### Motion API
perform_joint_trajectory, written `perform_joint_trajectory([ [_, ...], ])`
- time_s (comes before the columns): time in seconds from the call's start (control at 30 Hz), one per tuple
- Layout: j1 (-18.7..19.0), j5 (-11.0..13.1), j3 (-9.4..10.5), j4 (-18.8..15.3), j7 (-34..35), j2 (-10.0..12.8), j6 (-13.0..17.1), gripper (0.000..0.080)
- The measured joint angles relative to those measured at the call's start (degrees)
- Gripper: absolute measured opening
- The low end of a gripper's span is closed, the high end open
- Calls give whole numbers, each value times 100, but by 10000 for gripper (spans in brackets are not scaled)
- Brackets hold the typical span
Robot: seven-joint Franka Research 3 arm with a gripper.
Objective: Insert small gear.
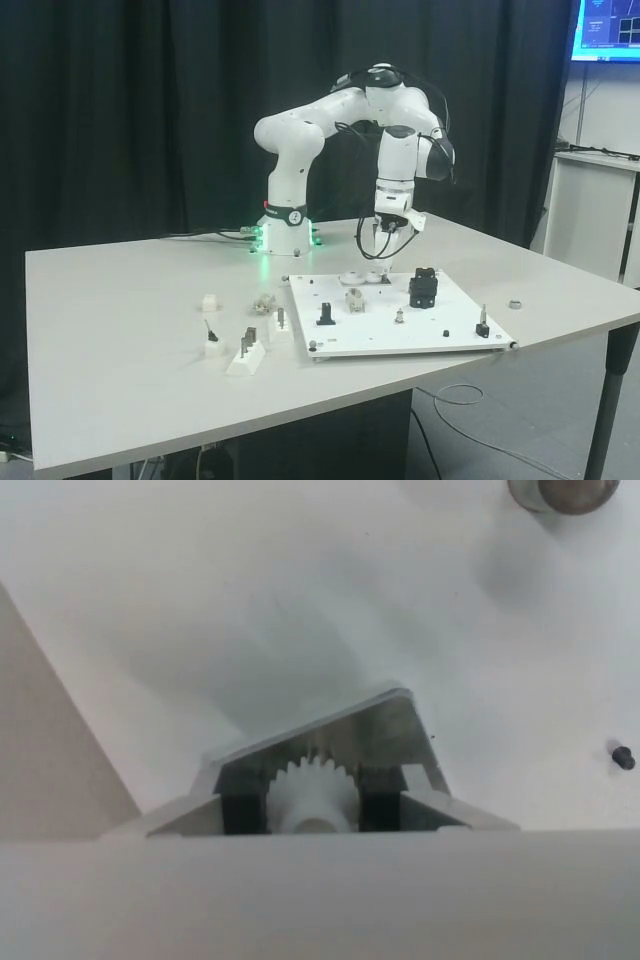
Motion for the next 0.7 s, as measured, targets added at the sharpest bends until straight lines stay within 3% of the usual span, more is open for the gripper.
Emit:
perform_joint_trajectory([
  [0.4, 26, 12, -3, -17, 245, 0, 23, 194],
  [0.7, 166, 15, 19, -83, 342, 7, 210, 194],
])
